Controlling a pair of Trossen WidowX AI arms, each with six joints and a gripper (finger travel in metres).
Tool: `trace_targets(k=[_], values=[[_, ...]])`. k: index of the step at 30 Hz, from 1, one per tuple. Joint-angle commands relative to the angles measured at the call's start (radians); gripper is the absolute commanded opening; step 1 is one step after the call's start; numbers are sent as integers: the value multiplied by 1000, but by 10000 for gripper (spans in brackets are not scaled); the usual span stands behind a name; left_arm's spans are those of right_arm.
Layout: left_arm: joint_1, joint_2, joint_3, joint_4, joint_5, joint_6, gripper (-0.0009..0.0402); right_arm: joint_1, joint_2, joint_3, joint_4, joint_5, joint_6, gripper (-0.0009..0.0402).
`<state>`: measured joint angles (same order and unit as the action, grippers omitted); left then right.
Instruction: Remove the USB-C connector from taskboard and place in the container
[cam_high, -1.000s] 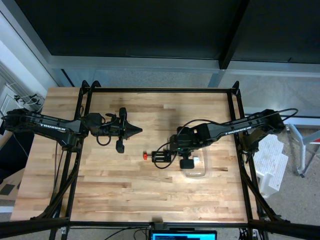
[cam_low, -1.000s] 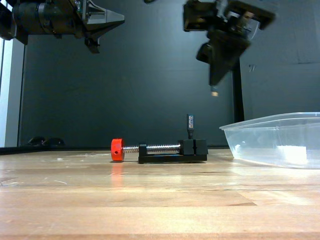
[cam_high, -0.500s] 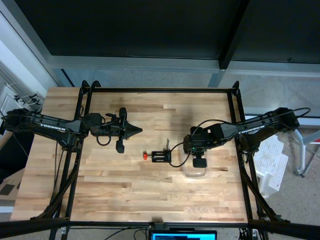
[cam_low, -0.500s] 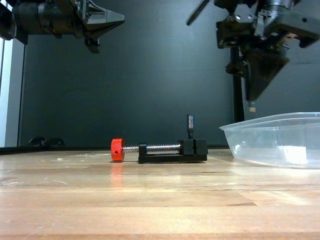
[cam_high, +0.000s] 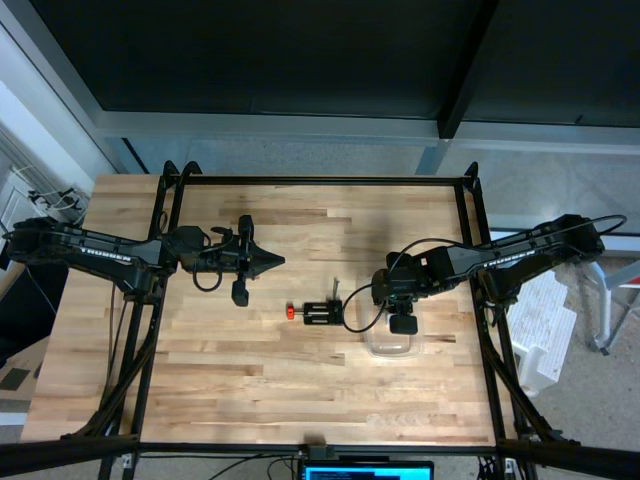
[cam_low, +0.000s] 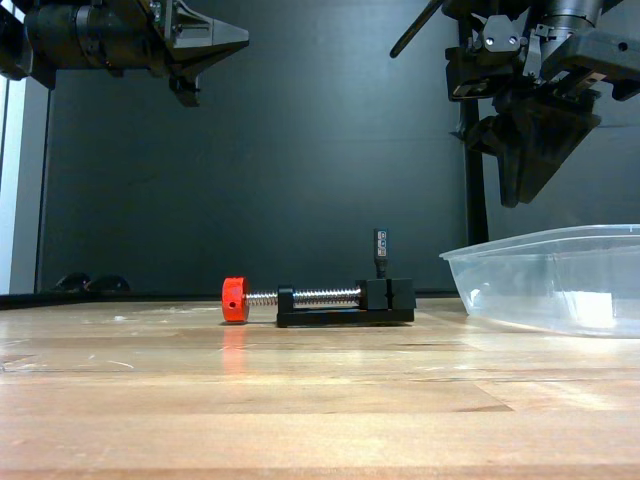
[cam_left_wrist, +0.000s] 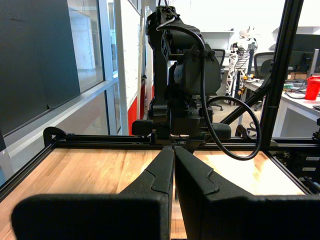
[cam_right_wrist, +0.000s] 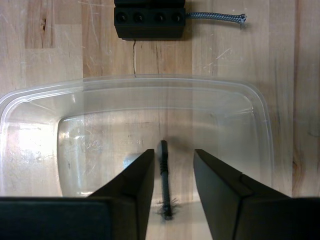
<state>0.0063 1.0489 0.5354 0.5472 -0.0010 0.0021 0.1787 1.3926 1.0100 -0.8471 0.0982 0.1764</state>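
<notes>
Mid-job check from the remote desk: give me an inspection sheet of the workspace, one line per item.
Surface: wooden table, lightly scratched.
Job's things: USB-C connector lies inside the container; taskboard sits beside the container, apart from it.
Clutter: small white piece in the container; grey wire sticking out at the taskboard.
Grippers: left tool shut, high over the table's left side; right tool open, above the container, with the connector loose below it.
Cables: black cable looping off the right arm.
Surroundings: lit screen at the near edge.
</notes>
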Motion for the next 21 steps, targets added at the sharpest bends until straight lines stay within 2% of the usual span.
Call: trace_targets(k=[1,7,13,17,21], values=[[0,0,0,0,0,0,0,2,0,6,0,-1,-1,140],[0,0,0,0,0,0,0,3,-6,6,0,-1,-2,164],[0,0,0,0,0,0,0,0,-57,5,37,0,-19,163],[0,0,0,0,0,0,0,-28,-127,-9,151,-13,-64,144],[0,0,0,0,0,0,0,-61,-181,-40,265,-36,-99,100]])
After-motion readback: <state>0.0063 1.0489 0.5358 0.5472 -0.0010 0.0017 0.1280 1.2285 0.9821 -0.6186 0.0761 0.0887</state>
